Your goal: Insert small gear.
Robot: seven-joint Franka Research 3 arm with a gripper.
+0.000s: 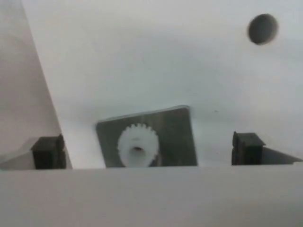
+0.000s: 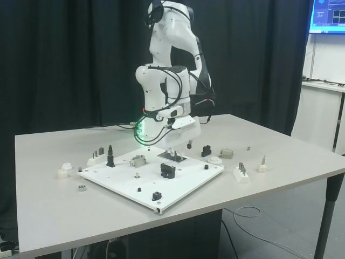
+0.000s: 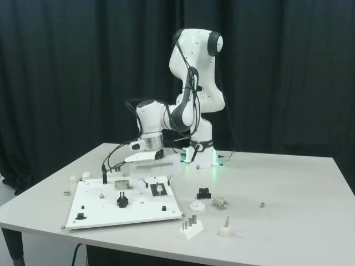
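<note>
Wrist view shows it best: the small gear [image 1: 138, 145], white and toothed, sits on the grey plate [image 1: 177, 135] that is set into the white board [image 1: 142, 61]. A dark hole shows at its hub, so it seems to be seated there, though whether it is fully down on a peg I cannot tell. The two black fingertips [image 1: 47, 152] stand wide apart on either side of the plate, clear of the gear and pinching nothing.

From the first room view, the gripper [image 2: 173, 150] hangs just above that same plate [image 2: 172, 158] near the board's far edge, pointing straight down. That makes sense for a vertical insertion: tool square over the seat, fingers spread so they foul nothing. My read is that the gear is in place or very nearly so.

As for holders, the board [image 2: 183, 189] carries several black fixtures and small pegs. Off the board, a white block [image 3: 188, 228] near the table's front edge holds a few upright pins, and another gear-like white disc [image 3: 197, 206] lies loose on the grey table [image 3: 288, 221].
</note>
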